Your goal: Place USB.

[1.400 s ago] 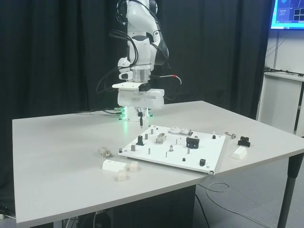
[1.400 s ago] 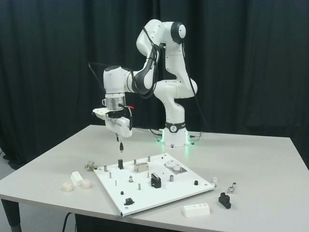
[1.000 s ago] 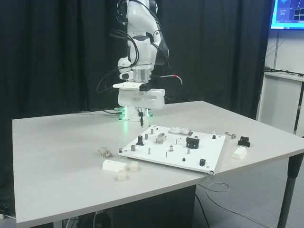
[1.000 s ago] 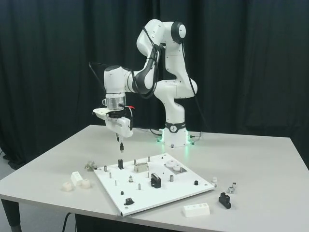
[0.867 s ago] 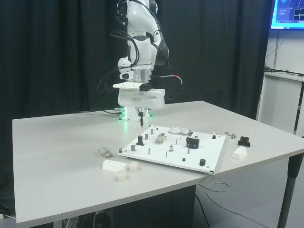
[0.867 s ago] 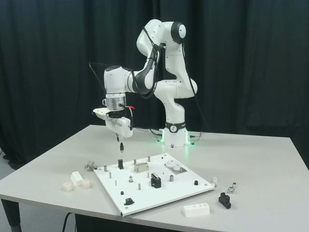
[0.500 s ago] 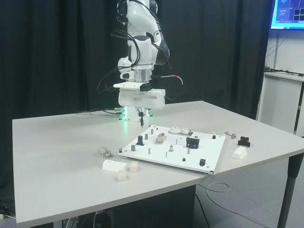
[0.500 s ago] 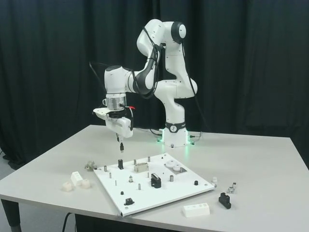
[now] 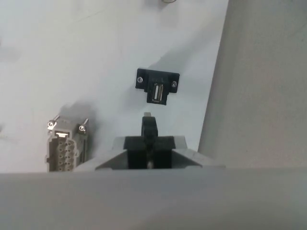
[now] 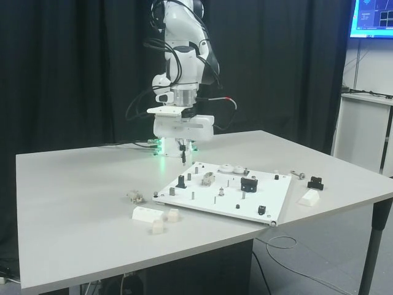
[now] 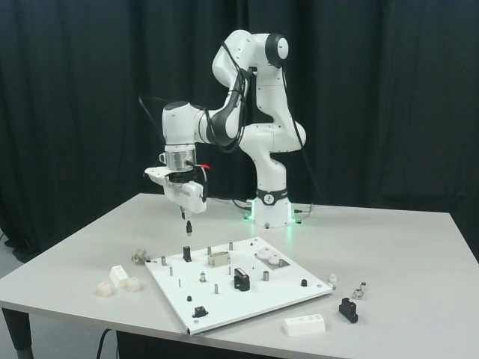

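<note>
A black USB plug (image 9: 149,125) hangs tip down from my gripper (image 9: 149,146), which is shut on it. In the wrist view its metal tip sits just short of the black USB socket (image 9: 157,86) mounted on the white board (image 9: 96,57). From the room, the gripper (image 10: 182,146) hovers well above the board's back left corner, with the plug (image 11: 188,226) hanging over the socket (image 11: 186,254). The socket (image 10: 182,181) stands upright near the board's left edge.
A grey multi-pin connector (image 9: 64,143) sits on the board beside the socket. Pegs and small black parts stand across the board (image 11: 247,295). White blocks (image 10: 147,214) and a small metal part (image 10: 134,196) lie left of it. A black part (image 10: 315,182) and a white block (image 10: 309,196) lie right.
</note>
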### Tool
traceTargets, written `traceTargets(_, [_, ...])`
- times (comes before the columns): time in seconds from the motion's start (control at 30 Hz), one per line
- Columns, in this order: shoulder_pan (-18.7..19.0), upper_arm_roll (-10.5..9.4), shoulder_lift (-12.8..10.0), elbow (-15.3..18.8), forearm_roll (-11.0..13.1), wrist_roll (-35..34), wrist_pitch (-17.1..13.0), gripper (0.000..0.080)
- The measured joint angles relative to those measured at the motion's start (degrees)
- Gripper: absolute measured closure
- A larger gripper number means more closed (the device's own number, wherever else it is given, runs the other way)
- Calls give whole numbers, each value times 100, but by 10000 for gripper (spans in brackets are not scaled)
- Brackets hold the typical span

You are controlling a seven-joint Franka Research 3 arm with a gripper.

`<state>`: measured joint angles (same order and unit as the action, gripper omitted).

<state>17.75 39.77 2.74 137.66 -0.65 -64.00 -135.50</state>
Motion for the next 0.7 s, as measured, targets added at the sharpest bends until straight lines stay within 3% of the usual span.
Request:
traceTargets(0.3, [-8,9,0,-15,-104,-13,-15,776])
traceTargets(0.7, [-255,158,-1,-69,-793,-140,-217,776])
